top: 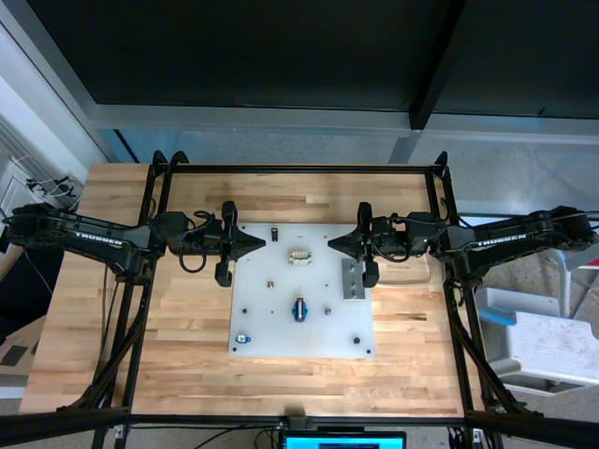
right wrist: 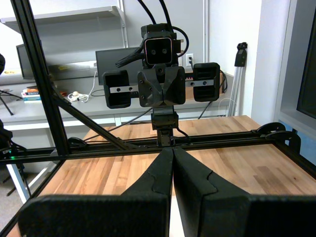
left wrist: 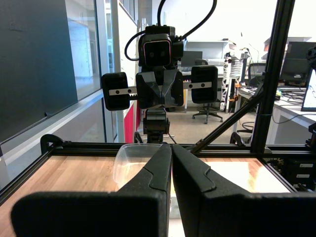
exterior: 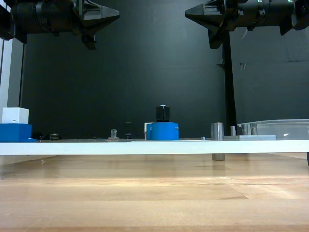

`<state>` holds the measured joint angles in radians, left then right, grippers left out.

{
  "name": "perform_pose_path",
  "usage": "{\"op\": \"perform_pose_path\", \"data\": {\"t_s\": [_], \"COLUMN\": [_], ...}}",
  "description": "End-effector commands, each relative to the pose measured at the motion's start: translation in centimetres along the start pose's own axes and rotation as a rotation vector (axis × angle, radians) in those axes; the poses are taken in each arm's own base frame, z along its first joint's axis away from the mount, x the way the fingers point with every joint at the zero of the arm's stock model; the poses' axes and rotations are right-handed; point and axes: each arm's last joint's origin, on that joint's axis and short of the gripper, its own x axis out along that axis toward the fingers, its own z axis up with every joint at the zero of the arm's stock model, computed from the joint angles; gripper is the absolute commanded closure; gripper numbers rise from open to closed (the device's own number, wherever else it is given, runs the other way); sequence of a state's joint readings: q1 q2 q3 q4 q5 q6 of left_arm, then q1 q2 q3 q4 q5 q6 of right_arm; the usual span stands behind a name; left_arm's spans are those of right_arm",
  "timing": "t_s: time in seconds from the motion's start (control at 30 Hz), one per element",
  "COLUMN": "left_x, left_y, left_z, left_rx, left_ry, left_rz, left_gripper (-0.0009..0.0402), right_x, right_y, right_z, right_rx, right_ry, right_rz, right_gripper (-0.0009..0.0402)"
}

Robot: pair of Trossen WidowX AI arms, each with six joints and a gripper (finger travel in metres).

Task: Pick the 16mm cylinder and place it in the container

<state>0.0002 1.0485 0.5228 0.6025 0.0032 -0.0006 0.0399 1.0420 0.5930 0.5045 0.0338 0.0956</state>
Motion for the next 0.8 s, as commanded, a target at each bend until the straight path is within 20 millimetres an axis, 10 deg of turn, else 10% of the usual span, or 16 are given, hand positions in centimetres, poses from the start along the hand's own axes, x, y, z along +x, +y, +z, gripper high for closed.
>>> {"op": "perform_pose_path", "data": {"t_s": [0.03,0.8], "left_x": [0.0,0.0], "left_y": [0.0,0.0], "left_z": [0.0,0.0], "left_rx": [0.0,0.0], "left_ry": [0.0,0.0], "left_rz": [0.0,0.0], "left_gripper": [0.0393,0.0393], "right_x": [0.0,0.6], "right_y": [0.0,0.3], "right_z": [0.0,2.4], "right_rx": [0.001,0.074], "right_ry": [0.0,0.181], "right_rz": [0.0,-0.022], "right_gripper": [0.0393,0.0393]}}
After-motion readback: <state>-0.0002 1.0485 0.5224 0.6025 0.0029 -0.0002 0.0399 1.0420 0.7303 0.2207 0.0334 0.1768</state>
